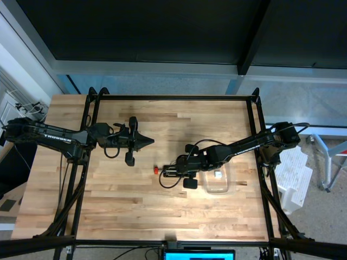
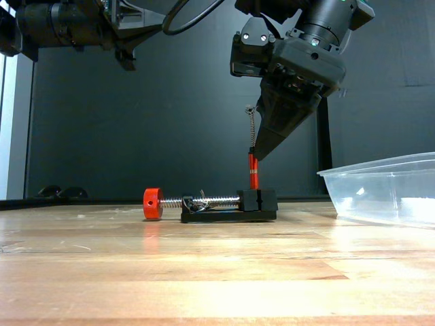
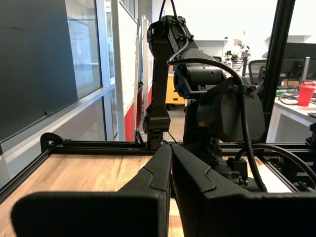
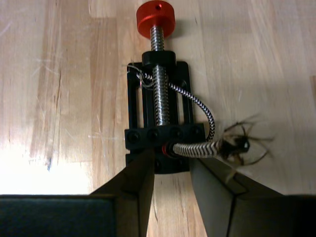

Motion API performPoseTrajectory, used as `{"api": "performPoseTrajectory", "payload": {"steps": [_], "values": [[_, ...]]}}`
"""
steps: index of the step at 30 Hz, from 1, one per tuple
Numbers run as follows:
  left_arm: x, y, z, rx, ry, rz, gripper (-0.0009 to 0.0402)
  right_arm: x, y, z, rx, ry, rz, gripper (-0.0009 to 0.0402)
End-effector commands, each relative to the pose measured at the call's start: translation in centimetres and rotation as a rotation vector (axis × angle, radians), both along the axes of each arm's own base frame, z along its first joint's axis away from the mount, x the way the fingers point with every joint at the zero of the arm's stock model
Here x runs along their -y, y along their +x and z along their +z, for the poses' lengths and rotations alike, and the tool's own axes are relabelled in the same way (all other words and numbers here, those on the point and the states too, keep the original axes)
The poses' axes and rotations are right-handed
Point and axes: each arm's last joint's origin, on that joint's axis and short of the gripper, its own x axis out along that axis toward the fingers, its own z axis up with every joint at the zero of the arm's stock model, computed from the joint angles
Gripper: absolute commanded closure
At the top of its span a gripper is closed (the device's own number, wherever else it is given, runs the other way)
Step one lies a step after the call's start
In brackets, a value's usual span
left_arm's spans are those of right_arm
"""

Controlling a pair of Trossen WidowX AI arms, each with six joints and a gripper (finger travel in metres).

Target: Pick the RCA connector and install on taskboard

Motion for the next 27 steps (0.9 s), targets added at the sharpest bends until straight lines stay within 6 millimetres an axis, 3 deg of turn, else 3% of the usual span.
{"api": "performPoseTrajectory", "payload": {"steps": [1, 11, 23, 27], "values": [[0.0, 0.0, 0.0, 0.0, 0.0, 0.0, 0.0393, 0.0, -0.1, 0.6, 0.016, 0.0, -0.003, 0.0274], [0.0, 0.0, 0.0, 0.0, 0.0, 0.0, 0.0393, 0.2, -1.1, 2.0, 0.015, 0.0, -0.001, 0.0246], [0.0, 0.0, 0.0, 0.0, 0.0, 0.0, 0.0393, 0.1, -1.1, 2.1, 0.017, 0.0, 0.001, 0.0248], [0.0, 0.0, 0.0, 0.0, 0.0, 0.0, 0.0393, 0.2, -1.7, 3.4, 0.057, 0.009, 0.002, 0.0251]]}}
